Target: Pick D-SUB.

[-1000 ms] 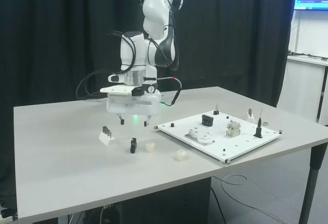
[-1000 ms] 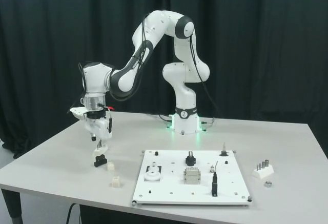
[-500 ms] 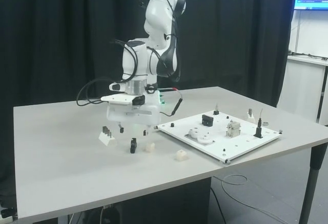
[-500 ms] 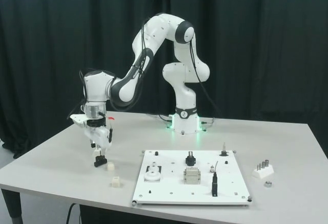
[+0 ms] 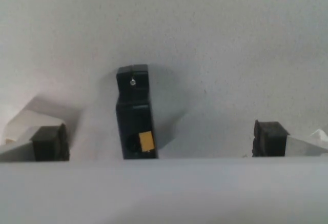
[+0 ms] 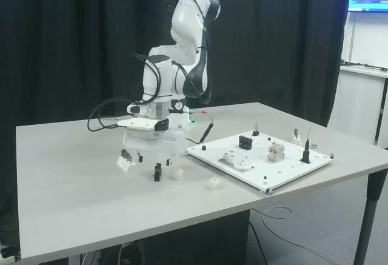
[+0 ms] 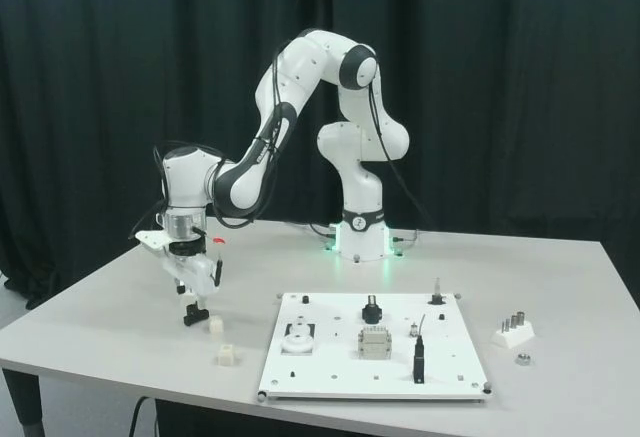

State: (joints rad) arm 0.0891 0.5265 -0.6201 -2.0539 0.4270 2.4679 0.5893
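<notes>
Black D-SUB [image 5: 134, 114] stands on the grey table [image 6: 73, 174], between the gripper [image 5: 159, 144] fingers [image 5: 49, 143], which are spread and not touching it; approach looks done (judging by height); closing and lifting remain.

One white arm [image 7: 300, 77] stands on one grey table [image 7: 560, 287], which carries one white board [image 7: 330, 362]. On the board sit one white round part [image 7: 297, 338], one grey metal block [image 7: 374, 342] and two black connectors [image 7: 372, 309] [image 7: 418, 365]. Off the board's edge nearest the arm's wrist lie two small white blocks [image 7: 214, 324] [image 7: 227, 355], one black D-SUB [image 6: 157, 172] and one white pin holder [image 6: 126, 161], while off the opposite edge sit one more white pin holder [image 7: 513, 329] and one small ring [image 7: 521, 359].
</notes>
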